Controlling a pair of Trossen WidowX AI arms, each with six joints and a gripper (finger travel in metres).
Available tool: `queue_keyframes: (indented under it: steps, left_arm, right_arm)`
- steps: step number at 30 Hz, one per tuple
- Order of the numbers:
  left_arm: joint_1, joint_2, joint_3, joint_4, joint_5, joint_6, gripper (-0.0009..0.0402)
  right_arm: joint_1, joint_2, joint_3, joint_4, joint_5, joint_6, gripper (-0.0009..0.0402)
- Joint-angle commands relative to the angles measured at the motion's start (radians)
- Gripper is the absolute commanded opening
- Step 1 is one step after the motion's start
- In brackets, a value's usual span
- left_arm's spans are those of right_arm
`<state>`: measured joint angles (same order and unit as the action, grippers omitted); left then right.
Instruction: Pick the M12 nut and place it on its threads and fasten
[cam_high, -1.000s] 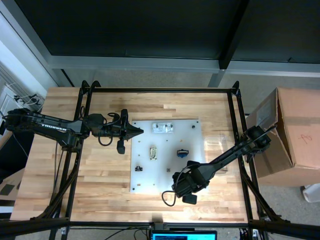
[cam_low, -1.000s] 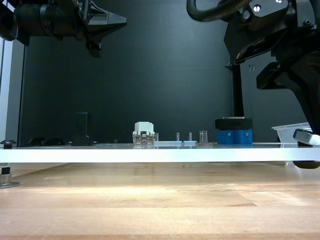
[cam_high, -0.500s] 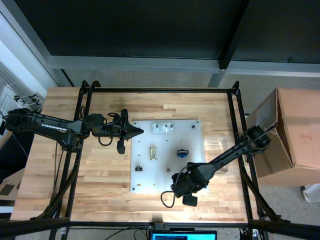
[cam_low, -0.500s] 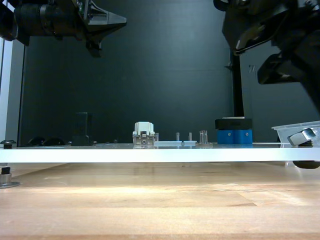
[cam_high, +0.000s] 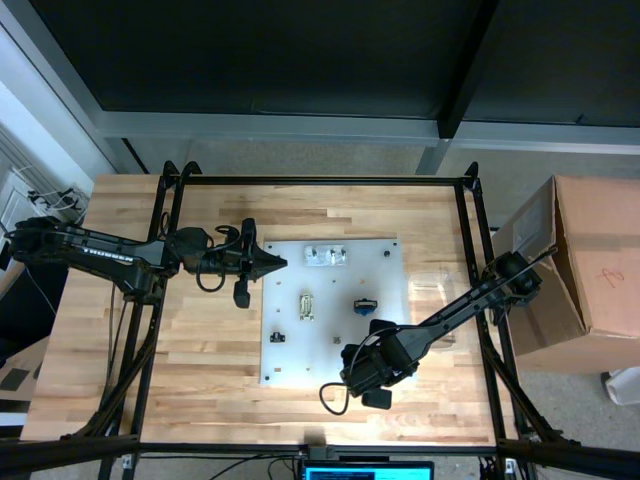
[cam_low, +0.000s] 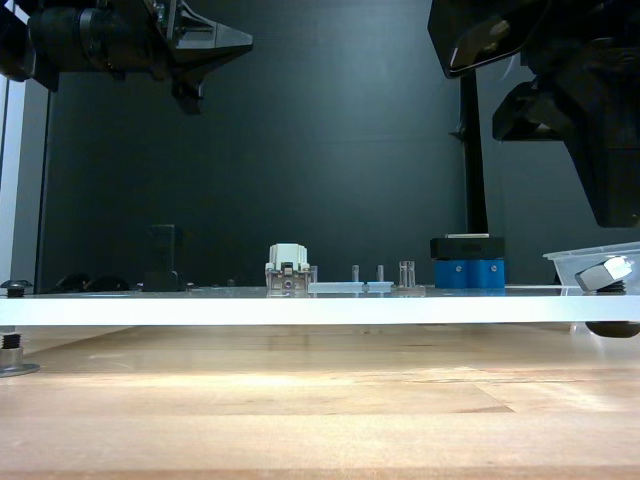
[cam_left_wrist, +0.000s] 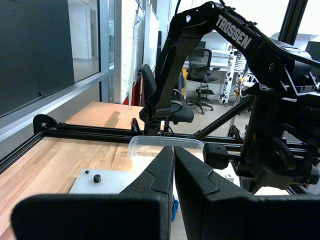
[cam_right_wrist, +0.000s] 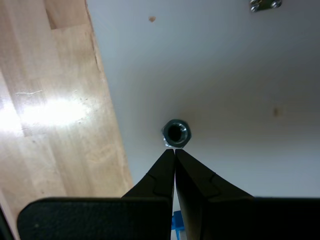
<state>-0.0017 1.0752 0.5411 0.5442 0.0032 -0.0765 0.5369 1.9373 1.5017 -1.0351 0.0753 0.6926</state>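
Nut: M12 nut (cam_right_wrist: 175, 133) lies free, tilted, at white board (cam_right_wrist: 240, 75)'s near right edge; on its stud or not, we cannot tell.
Handling: we judge it light, rigid, slick; pinch opposite flats.
Right gripper (cam_right_wrist: 174, 150): above nut, fingers (cam_right_wrist: 159, 175) together, empty.
Left gripper (cam_left_wrist: 173, 150): over board's far left corner, fingers together, empty.

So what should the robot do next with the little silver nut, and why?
Probably open the right gripper and lower it around the nut. It hangs shut above, touching nothing, while the nut sits free and tilted near the board's right edge; whether on its stud I cannot tell. The left gripper hangs shut over the board's far left corner.
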Motion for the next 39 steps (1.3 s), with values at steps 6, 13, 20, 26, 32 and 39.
queue_keyframes:
  steps: [6,13,20,26,32,39]
  left_arm:
    - [0.0,0.0,0.0,0.0,0.0,0.0,0.0]
    - [0.0,0.0,0.0,0.0,0.0,0.0,0.0]
    - [0.0,0.0,0.0,0.0,0.0,0.0,0.0]
    - [0.0,0.0,0.0,0.0,0.0,0.0,0.0]
    - [0.0,0.0,0.0,0.0,0.0,0.0,0.0]
    - [0.0,0.0,0.0,0.0,0.0,0.0,0.0]
  right_arm:
    - [-0.01,0.002,-0.041,0.056,0.055,-0.021,0.0]
    - [-0.009,0.002,-0.052,0.064,0.026,-0.003,0.0]
    - [-0.009,0.002,-0.053,0.066,0.026,-0.003,0.0]
    - [-0.008,0.002,-0.057,0.069,0.026,-0.002,0.0]
    - [-0.006,0.002,-0.061,0.079,0.008,0.006,0.0]
    - [-0.002,0.002,-0.061,0.08,0.006,0.008,0.0]
